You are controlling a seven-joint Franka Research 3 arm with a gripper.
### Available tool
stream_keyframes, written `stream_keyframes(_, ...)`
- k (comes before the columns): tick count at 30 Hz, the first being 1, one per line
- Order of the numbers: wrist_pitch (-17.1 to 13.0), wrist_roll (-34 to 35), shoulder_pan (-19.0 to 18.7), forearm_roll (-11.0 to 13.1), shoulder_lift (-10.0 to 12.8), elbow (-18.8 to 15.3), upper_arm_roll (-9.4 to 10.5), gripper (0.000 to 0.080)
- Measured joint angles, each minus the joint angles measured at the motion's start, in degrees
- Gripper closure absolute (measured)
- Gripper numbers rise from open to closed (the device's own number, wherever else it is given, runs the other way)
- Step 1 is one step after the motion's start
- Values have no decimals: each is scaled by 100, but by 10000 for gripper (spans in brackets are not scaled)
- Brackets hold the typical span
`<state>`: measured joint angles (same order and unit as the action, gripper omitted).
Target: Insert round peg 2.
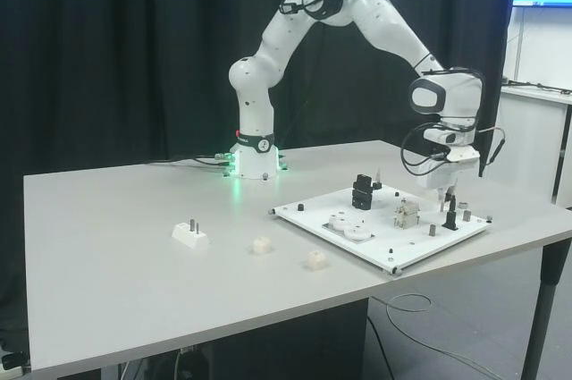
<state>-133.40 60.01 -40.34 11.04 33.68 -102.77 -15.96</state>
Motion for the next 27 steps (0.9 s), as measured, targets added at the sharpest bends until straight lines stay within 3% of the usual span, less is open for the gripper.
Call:
stream_keyframes(14, 67, 0, 0, 0, 23, 45, -10, 734)
stream_keyframes(22, 480, 0, 0, -2, -46, 166, -50, 734)
stream_keyframes(23, 533, 0, 0, -2, -60, 182, -52, 274)
stream_keyframes(27, 781, 0, 0, -2, -135, 256, -60, 274)
